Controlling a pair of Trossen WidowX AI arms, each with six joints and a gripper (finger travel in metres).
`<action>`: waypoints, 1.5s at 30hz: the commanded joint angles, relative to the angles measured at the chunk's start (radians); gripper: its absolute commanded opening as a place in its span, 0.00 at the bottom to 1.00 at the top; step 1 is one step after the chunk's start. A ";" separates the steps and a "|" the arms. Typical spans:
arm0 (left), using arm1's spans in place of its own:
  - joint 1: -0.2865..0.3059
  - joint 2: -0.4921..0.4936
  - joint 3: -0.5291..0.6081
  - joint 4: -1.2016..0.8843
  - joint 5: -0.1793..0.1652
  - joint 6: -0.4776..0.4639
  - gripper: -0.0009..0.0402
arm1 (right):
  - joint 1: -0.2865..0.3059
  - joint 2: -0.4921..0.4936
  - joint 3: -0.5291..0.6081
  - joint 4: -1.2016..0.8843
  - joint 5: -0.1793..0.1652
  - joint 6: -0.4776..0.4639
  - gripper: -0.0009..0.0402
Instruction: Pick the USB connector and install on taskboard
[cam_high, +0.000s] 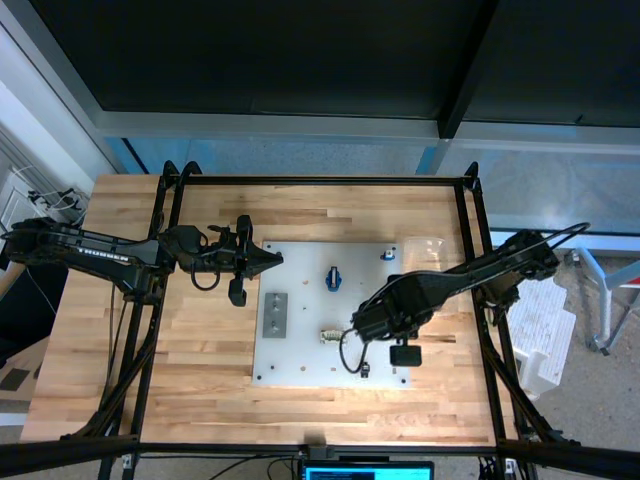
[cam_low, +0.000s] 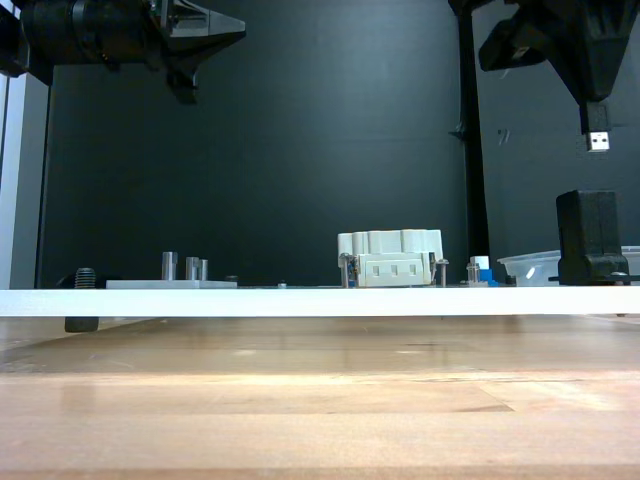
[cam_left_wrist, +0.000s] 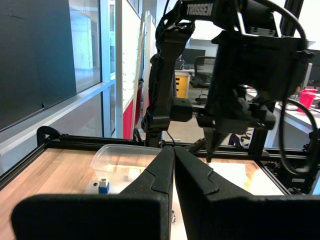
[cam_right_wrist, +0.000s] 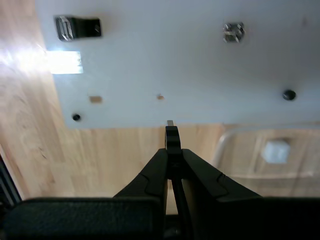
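Starting from the near edge: the wooden bench (cam_high: 180, 380) is covered mid-span by the white taskboard (cam_high: 300, 365). A small black part (cam_right_wrist: 82, 27) with a metal-lined slot is mounted toward the board's near-right side. Above that region the USB connector (cam_low: 597, 140) is gripped by the right hand (cam_right_wrist: 172, 151). It is clamped between the fingers with its metal plug pointed down, raised clear of the board and seated in nothing. Further in, a beige-metal socket (cam_high: 330, 336) is fixed mid-board, with a grey block (cam_high: 274, 313) to its left and a blue knob (cam_high: 333, 279) beyond. The left hand (cam_left_wrist: 173, 149) is held high over the board's far-left part, fingers pressed together with nothing between them. A clear plastic tub (cam_high: 425, 250) is placed on the bench beside the board's far-right corner.
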 joint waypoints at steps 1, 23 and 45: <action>0.000 0.000 0.000 0.000 0.000 0.000 0.02 | 0.019 0.035 0.034 0.000 -0.005 0.025 0.02; 0.000 0.000 0.000 0.000 0.000 0.000 0.02 | 0.073 0.267 0.296 -0.001 -0.015 0.028 0.02; 0.000 0.000 0.000 0.000 0.000 0.000 0.02 | 0.099 0.311 0.302 0.062 -0.042 0.039 0.02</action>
